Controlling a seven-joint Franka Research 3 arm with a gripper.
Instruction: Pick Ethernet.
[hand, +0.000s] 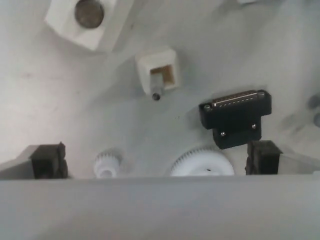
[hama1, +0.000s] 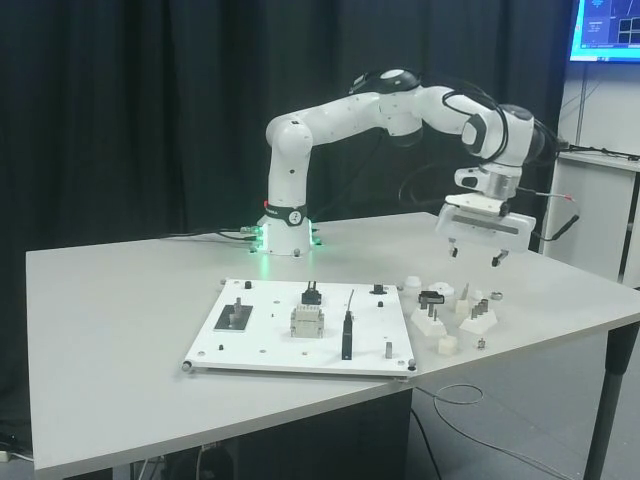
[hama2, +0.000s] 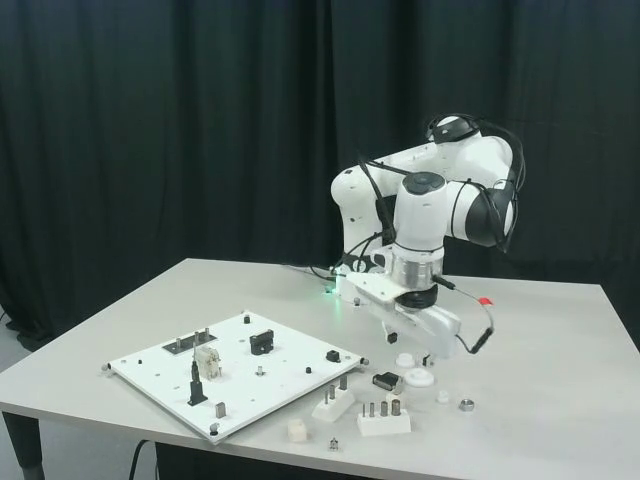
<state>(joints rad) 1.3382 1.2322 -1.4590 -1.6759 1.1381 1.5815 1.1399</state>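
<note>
My gripper (hand: 155, 161) is open, its black fingertips (hand: 48, 161) spread wide, and it holds nothing. It hangs above the loose parts at the table's right side (hama1: 475, 254), beside the board (hama2: 408, 345). Below it in the wrist view lie a small white block with a square socket (hand: 159, 71) and a short grey pin at its mouth, and a black multi-pin connector (hand: 235, 116). I cannot tell for certain which part is the Ethernet one. The black connector (hama1: 432, 297) also shows in the first room view and, as the black connector (hama2: 385, 380), in the second room view.
Two white gears (hand: 202, 165) (hand: 106, 164) lie just under the fingers. A larger white block with a round grey disc (hand: 89, 15) sits further off. The white assembly board (hama1: 270, 340) carries several mounted parts. More white blocks with pins (hama2: 383, 420) stand near the table's edge.
</note>
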